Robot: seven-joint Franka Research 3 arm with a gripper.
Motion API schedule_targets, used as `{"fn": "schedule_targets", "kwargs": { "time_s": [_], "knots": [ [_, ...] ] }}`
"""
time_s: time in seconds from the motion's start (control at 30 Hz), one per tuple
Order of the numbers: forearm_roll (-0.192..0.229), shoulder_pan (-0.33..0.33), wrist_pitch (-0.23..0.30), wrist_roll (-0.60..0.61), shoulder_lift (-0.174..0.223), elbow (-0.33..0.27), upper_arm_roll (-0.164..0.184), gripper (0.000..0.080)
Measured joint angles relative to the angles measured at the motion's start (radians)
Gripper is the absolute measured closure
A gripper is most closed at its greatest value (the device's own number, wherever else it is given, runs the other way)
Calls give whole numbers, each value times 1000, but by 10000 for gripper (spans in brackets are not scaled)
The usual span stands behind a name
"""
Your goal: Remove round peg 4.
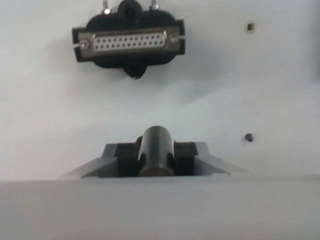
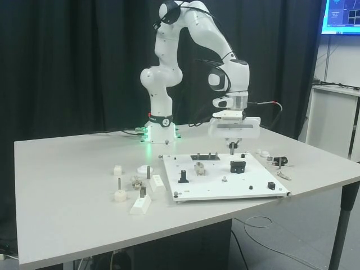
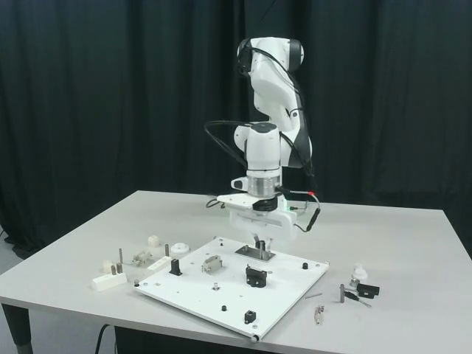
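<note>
Grey table (image 2: 67, 163) before black curtain, bearing white board (image 2: 247, 188). Near edge: loose white blocks (image 2: 142, 203); farther in, black connector (image 1: 128, 41). Beyond, gripper (image 1: 156, 161) clamped on round peg 4 (image 1: 156, 147), lifted above the board. Peg judged rigid, smooth, light; firm mid-shaft hold advisable against slipping.
</note>
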Motion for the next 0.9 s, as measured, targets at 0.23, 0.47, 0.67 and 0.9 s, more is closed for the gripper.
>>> {"fn": "schedule_targets", "kwargs": {
  "time_s": [0.23,0.47,0.67,0.9],
  "knots": [
    [0,0,-1,0,4,5,-12,657],
    [0,-8,-1,34,15,13,-14,658],
    [0,-15,-2,42,35,25,-14,658],
    [0,-24,-9,43,48,29,-14,658]
  ]
}}
